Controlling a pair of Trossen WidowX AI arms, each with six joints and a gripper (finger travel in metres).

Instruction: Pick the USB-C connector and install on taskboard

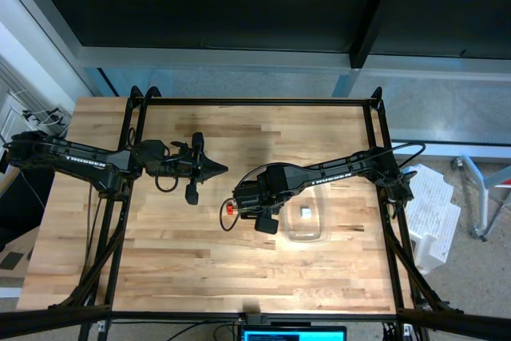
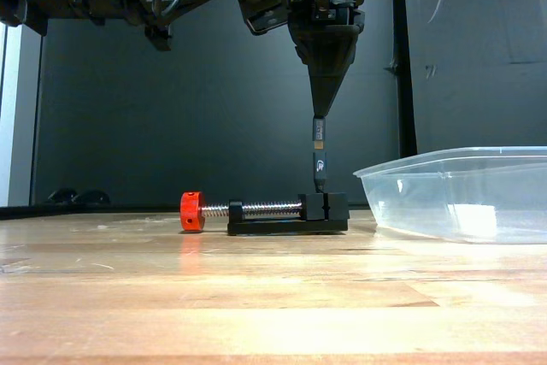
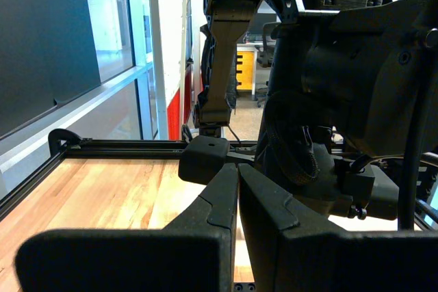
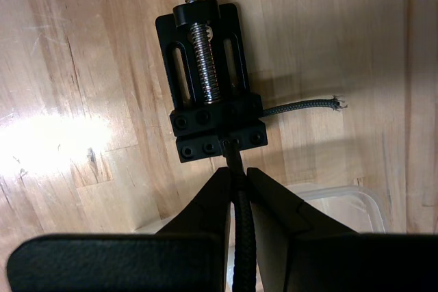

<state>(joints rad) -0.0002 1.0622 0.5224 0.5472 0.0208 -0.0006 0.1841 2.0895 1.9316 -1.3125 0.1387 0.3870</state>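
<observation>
The taskboard is a small black block with a steel screw and an orange-red knob, lying on the wooden table. My right gripper hangs straight above it, shut on the USB-C connector, a slim dark plug held upright. The plug's lower end meets the top of the block's right end. In the right wrist view, the connector touches the taskboard edge, pinched in the right gripper. A thin braided stalk sticks out sideways. My left gripper hovers shut to the left, holding nothing.
A clear plastic tray stands just right of the taskboard, and a small white square bit lies inside it. A black frame borders the table. Bare wood lies in front of the board.
</observation>
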